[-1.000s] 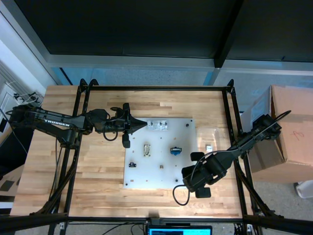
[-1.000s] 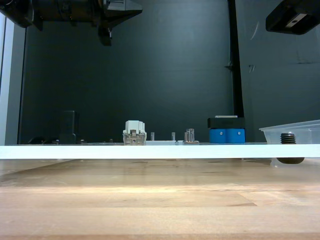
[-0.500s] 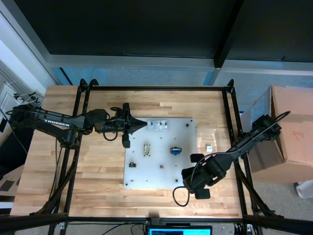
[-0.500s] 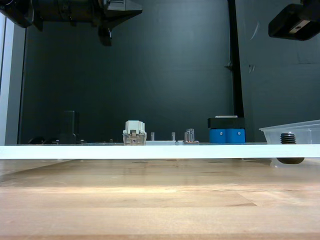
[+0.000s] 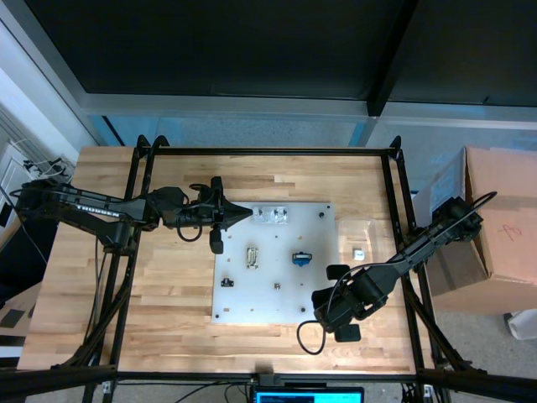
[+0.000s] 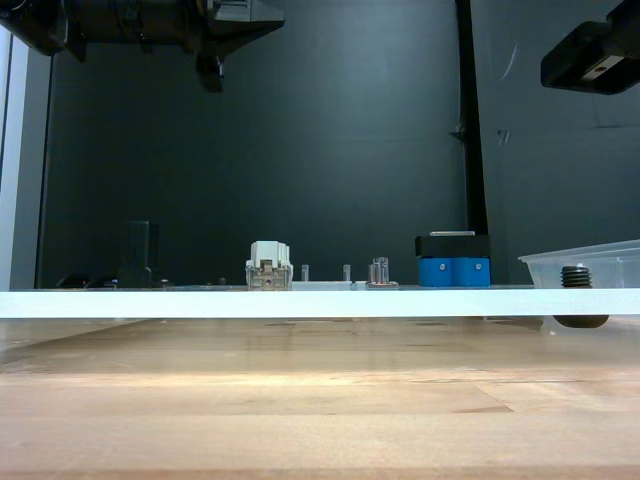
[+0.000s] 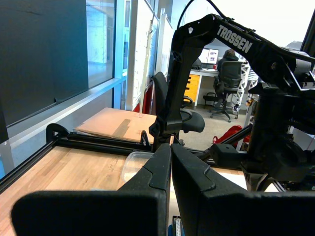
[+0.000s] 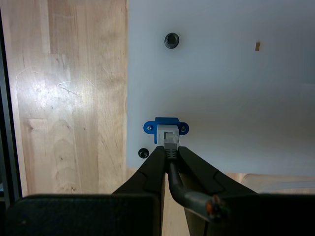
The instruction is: Pick the RJ45 connector and install on the taskboard
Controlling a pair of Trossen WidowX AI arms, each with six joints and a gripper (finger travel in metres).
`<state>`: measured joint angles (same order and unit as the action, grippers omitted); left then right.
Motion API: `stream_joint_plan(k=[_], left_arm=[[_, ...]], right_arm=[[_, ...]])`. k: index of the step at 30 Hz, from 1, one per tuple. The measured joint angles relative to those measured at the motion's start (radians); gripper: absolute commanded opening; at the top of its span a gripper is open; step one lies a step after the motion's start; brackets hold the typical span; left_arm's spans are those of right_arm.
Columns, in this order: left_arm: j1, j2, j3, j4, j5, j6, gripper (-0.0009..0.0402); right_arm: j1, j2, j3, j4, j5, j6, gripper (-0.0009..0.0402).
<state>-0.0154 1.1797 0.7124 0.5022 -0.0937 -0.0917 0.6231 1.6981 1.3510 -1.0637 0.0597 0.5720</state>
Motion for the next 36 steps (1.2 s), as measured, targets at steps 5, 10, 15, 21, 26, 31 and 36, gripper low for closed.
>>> stream_joint_plan(k=[5,10,15,21,26,31,36], left_arm=[[0.000,0.000,0.000,0.000,0.000,0.000,0.0000],[0.000,0.000,0.000,0.000,0.000,0.000,0.0000],[0.000,0.000,0.000,0.000,0.000,0.000,0.0000],[0.000,0.000,0.000,0.000,0.000,0.000,0.0000],[0.000,0.000,0.000,0.000,0.000,0.000,0.0000],[0.000,0.000,0.000,0.000,0.000,0.000,0.0000],[0.000,0.000,0.000,0.000,0.000,0.000,0.0000]], right_arm=[[0.002,0.000,-0.001,0.000,0.000,0.000,0.0000],[0.003,0.000,-0.002,0.000,0.000,0.000,0.0000],[0.005,0.000,-0.003,0.001,0.000,-0.001,0.0000],[0.006,0.000,-0.018,0.021,0.000,-0.001,0.0000],[0.006,0.000,-0.022,0.030,0.001,-0.001,0.0000],[0.005,0.000,-0.026,0.030,0.001,-0.001,0.0000],[0.006,-0.003,-0.038,0.039,0.002,-0.001,0.0000]])
